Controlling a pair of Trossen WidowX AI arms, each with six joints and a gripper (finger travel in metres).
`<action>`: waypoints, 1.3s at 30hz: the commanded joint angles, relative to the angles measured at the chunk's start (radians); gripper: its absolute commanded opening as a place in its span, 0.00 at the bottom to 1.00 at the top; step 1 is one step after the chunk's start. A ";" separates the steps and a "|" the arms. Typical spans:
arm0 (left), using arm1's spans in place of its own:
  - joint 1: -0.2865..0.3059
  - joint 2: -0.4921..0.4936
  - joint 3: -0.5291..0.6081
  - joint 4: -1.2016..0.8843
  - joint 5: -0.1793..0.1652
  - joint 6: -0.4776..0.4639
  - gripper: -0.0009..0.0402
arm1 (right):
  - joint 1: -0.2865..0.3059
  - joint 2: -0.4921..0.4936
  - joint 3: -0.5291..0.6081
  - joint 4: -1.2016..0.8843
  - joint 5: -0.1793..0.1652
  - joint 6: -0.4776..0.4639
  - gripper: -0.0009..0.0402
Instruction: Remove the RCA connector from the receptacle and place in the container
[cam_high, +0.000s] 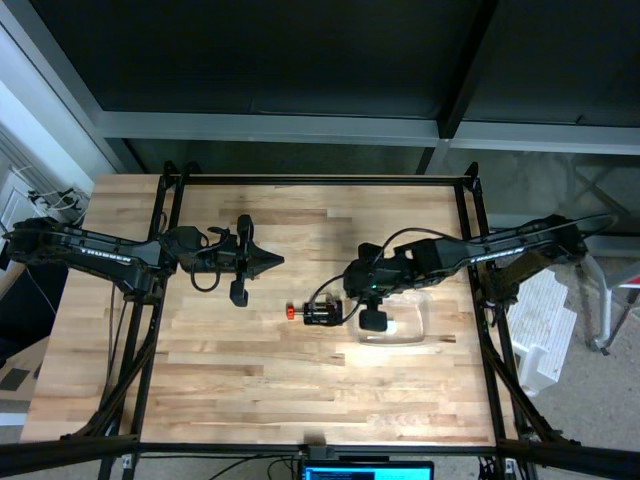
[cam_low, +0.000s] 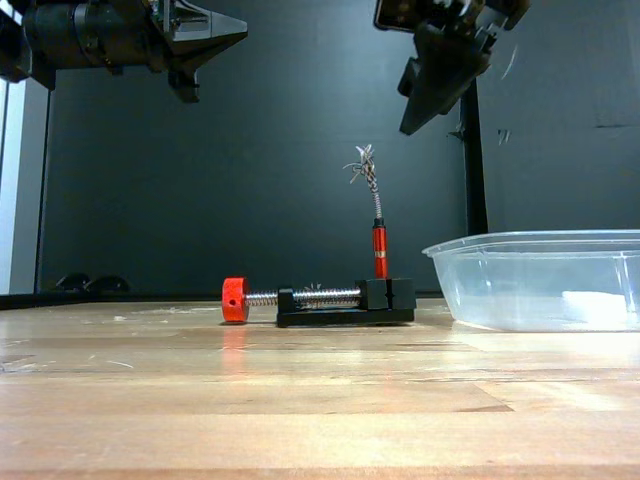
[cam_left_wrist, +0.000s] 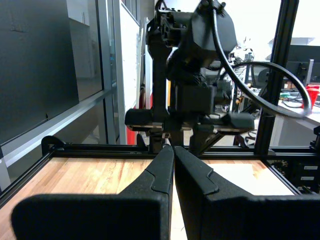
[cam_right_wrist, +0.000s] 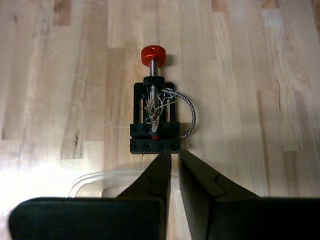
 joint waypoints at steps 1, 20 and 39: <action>0.000 0.000 0.000 0.000 0.000 0.000 0.02 | 0.002 0.049 0.031 -0.025 0.005 0.020 0.18; 0.000 0.000 0.000 0.000 0.000 0.000 0.02 | 0.016 0.258 0.121 -0.036 0.005 0.053 0.50; 0.000 0.000 0.000 0.000 0.000 0.000 0.02 | 0.018 0.315 0.060 0.052 0.004 0.043 0.49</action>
